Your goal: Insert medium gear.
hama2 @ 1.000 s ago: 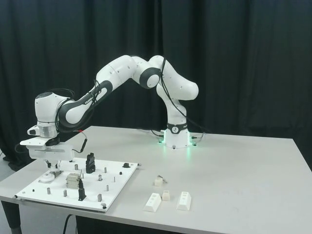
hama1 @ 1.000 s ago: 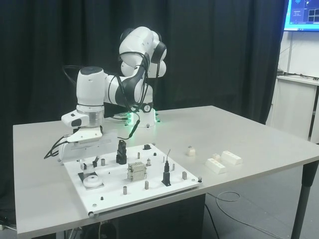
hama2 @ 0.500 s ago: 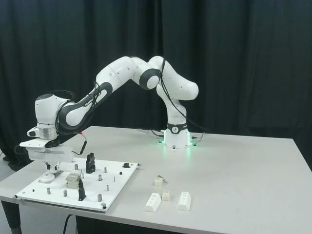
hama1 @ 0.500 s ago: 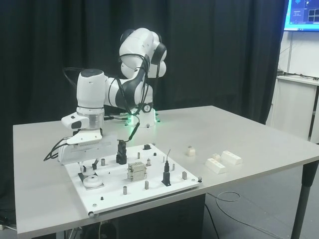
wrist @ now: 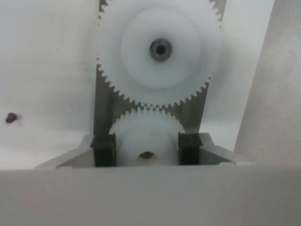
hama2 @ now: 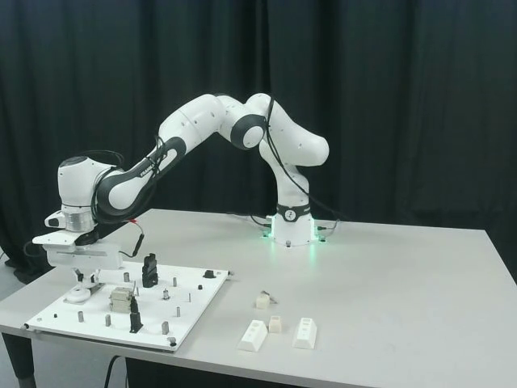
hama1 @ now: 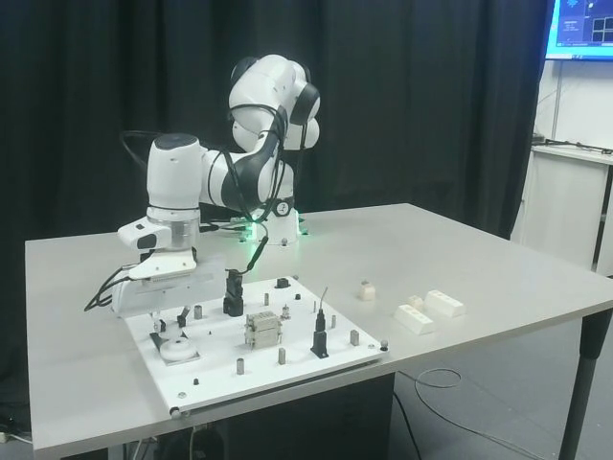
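On the white board (hama1: 287, 369): the medium gear (wrist: 146, 136) sits right under the gripper (wrist: 146, 150), beside the large gear (wrist: 160, 52); their teeth look meshed.
Medium gear: a small pin shows in its middle hole, so it seems to be on its peg. How deep it sits, I cannot tell.
Grip: the gripper stands around the medium gear, but I cannot tell if it clamps the gear or has let it go.
Risk, lifting: if the gear is clamped and the arm goes up, the gear probably comes off the peg again.
Risk, half seated: if the gear is not fully down, it can tilt on the peg, and the teeth can jam against the large gear.
Risk, side move: a sideways move at this low height can push the medium gear or turn the large gear.
Wrist view only: the teeth, the two middle holes and a small black screw (wrist: 11, 117) on the board are visible only here.
Room views only: these show the whole arm bent low over the board's corner, the gripper (hama1: 168, 321) just above the large gear (hama1: 178, 349), and the white blocks (hama1: 429, 310) well apart on the grey table (hama1: 460, 259).
Second room view: the gripper (hama2: 83, 279) hides the medium gear here.
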### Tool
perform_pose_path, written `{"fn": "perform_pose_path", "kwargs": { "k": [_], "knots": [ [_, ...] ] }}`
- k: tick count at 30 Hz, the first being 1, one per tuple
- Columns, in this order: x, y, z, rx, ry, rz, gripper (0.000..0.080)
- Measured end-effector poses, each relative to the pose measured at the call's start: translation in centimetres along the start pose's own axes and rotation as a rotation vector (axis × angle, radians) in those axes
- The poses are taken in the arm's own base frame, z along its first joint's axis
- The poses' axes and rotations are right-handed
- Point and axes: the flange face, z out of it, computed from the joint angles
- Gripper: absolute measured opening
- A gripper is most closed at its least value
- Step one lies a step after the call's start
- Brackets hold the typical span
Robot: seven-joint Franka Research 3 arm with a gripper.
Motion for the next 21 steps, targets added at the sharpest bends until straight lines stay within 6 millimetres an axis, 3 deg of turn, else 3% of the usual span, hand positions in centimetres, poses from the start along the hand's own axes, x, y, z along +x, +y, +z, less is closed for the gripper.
{"fn": "perform_pose_path", "kwargs": {
  "k": [21],
  "knots": [
    [-0.03,0.53,0.17,0.032,0.003,0.042,0.0281]
  ]
}}
